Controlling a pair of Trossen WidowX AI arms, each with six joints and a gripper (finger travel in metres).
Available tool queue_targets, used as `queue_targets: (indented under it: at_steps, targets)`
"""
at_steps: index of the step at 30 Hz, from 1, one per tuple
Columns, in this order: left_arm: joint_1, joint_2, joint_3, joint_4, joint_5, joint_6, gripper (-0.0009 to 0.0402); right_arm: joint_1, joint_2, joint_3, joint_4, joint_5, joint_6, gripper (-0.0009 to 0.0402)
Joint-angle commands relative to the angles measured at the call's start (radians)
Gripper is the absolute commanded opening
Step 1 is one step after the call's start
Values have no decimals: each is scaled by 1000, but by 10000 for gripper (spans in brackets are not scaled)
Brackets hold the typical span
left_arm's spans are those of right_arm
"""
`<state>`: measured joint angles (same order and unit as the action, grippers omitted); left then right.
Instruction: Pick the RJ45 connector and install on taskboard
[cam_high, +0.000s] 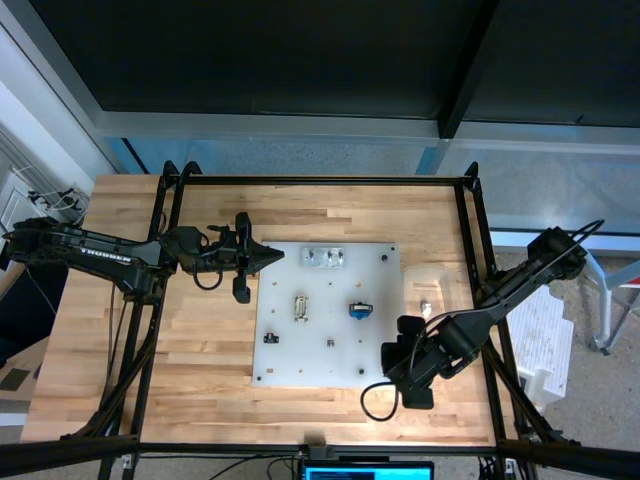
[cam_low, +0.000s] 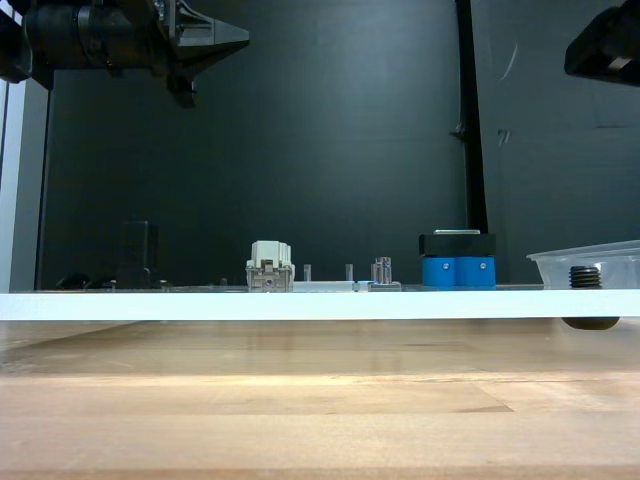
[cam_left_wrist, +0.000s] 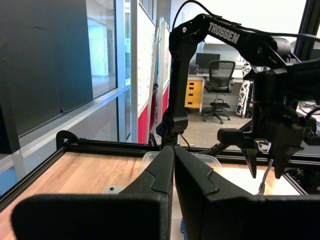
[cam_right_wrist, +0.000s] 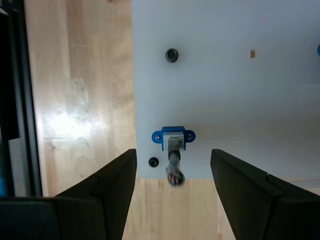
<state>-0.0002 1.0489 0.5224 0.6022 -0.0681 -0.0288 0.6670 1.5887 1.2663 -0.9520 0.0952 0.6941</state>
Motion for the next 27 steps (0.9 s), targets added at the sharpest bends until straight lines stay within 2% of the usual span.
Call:
queue_targets:
  at_steps: [1,18,27]
  targets:
    - [0,0,0,0,0,0,0,0,-25,1,-2,-21,1,214]
    - [0,0,0,0,0,0,0,0,-56,1,-19,-19,7,212]
    - [0,0,0,0,0,0,0,-44,-128,1,-3,2,-2,212]
